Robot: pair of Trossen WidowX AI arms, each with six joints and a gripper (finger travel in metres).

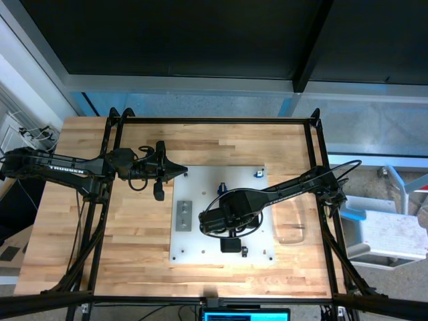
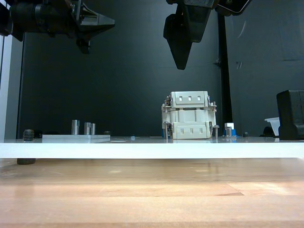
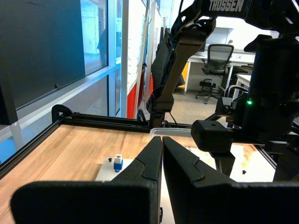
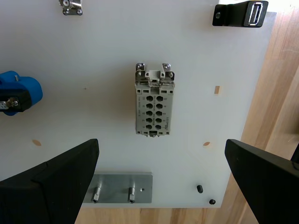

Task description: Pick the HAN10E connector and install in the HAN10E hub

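HAN10E connector, apparently seated atop HAN10E hub: right end effector wide above, best raised straight; left end effector closed, over the far-left corner of the board.

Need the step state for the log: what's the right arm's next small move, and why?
Probably lift the right hand clear and back toward its side. It hangs open well above the connector, which sits stacked on the hub and looks level, so nothing seems left to grip. The left hand is shut, raised by the left edge of the board.
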